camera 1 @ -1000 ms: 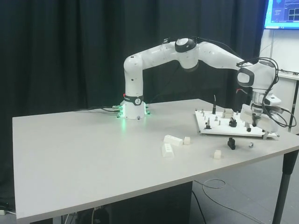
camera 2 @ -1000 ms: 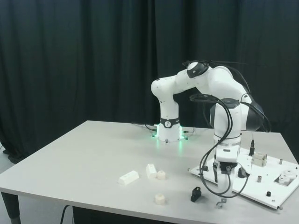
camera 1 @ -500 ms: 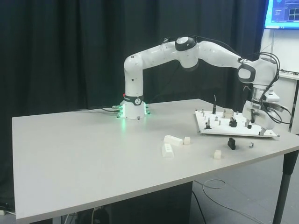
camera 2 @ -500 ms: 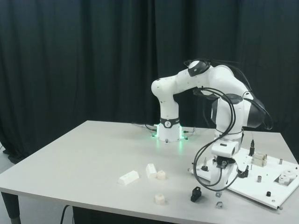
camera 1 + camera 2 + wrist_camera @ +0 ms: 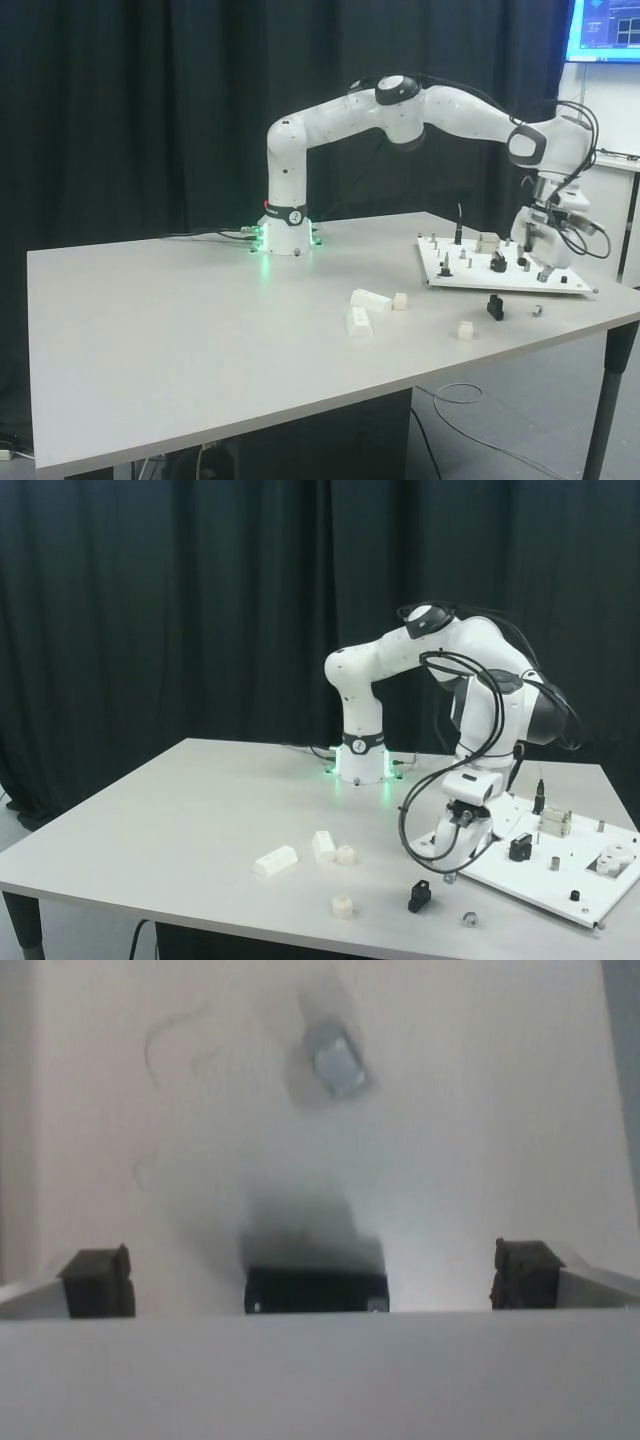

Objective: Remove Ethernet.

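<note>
From the wrist, the end effector has its fingers spread wide, a black plug between them over the white board. In the first room view, it hangs tilted above the board's far end on the counter. In the second, a black clip lies on the counter beside the board.

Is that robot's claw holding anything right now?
No. In the wrist view the gripper is open, its fingers wide apart, and nothing sits between them; a black part lies below on the white board.
</note>
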